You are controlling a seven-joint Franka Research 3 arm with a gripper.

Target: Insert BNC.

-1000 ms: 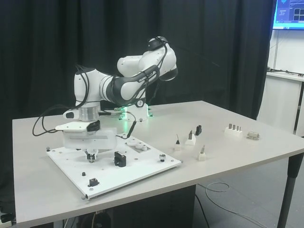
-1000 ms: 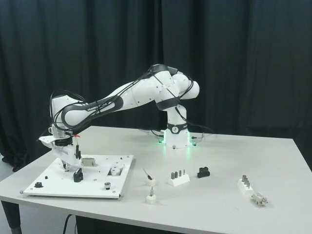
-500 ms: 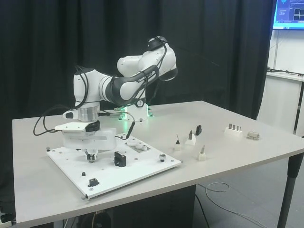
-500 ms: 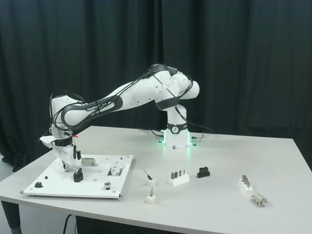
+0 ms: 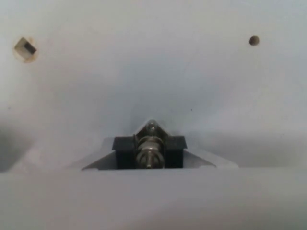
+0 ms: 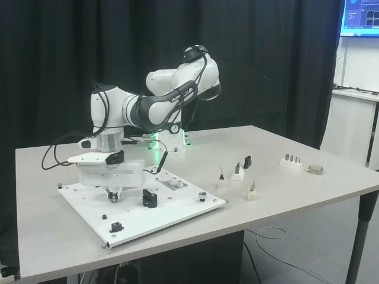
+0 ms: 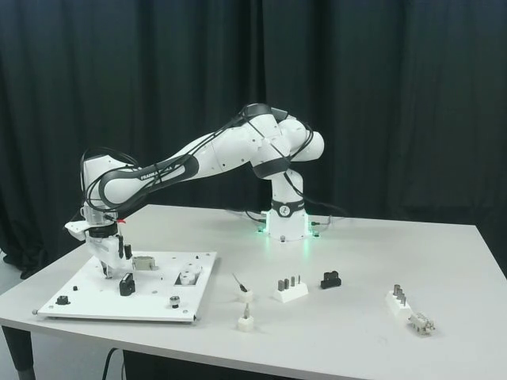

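Observation:
In the wrist view a metal BNC connector (image 5: 150, 151) stands between two black fingertips (image 5: 125, 152), with my gripper (image 5: 150, 154) shut on it just above the white board (image 5: 158, 81). From the room my gripper (image 6: 112, 193) (image 7: 107, 269) hangs low over the back left part of the white board (image 6: 177, 208) (image 7: 95, 305). The socket beneath the connector is hidden by the hand.
On the board stand a black fixture (image 6: 149, 197) (image 7: 126, 285), a small black part (image 6: 116, 226), a white part (image 6: 169, 177) and a grey metal box (image 7: 143, 263). Right of the board sit small white stands (image 6: 237, 171), a black piece (image 6: 247, 161) and a pin block (image 6: 291, 163).

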